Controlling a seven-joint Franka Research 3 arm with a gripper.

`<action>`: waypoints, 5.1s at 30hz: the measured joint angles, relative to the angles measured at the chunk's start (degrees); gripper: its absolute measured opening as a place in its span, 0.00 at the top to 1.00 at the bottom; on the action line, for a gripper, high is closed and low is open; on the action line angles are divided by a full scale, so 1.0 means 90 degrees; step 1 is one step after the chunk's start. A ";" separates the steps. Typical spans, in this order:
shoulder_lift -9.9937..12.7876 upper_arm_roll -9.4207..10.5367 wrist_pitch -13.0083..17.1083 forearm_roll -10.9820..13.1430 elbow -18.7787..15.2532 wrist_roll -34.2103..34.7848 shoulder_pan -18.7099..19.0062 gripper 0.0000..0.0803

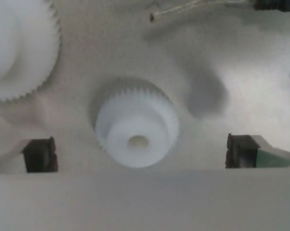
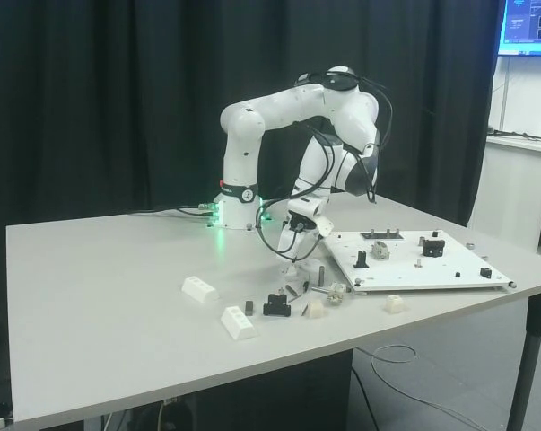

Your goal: Remove round peg 4.

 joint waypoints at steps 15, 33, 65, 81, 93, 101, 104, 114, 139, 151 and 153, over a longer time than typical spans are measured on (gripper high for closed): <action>0.0000 -0.0169 -0.0005 -0.0037 0.0005 0.0000 0.0042 0.00; -0.0001 -0.0364 -0.0180 -0.0200 0.0067 0.0030 0.0171 0.00; -0.0105 -0.1380 -0.1863 -0.0587 0.0662 0.2313 0.1459 0.00; -0.0322 -0.1405 -0.2094 -0.0428 0.0908 0.4527 0.2481 0.00; -0.0340 -0.1313 -0.1998 0.0229 0.1258 0.5869 0.2980 0.00; -0.0339 -0.1090 -0.1655 0.0624 0.1633 0.6426 0.3003 0.00; -0.0339 -0.0999 -0.1518 0.0696 0.1783 0.6568 0.2998 0.00; -0.0330 -0.0731 -0.1313 0.0682 0.2221 0.6798 0.2999 0.00; -0.0303 -0.0296 -0.0983 0.0337 0.2468 0.7247 0.3126 0.00; -0.0297 -0.0137 -0.0720 0.0328 0.2467 0.7268 0.3053 0.00; -0.0297 -0.0114 -0.0672 0.0328 0.2467 0.7268 0.3034 0.00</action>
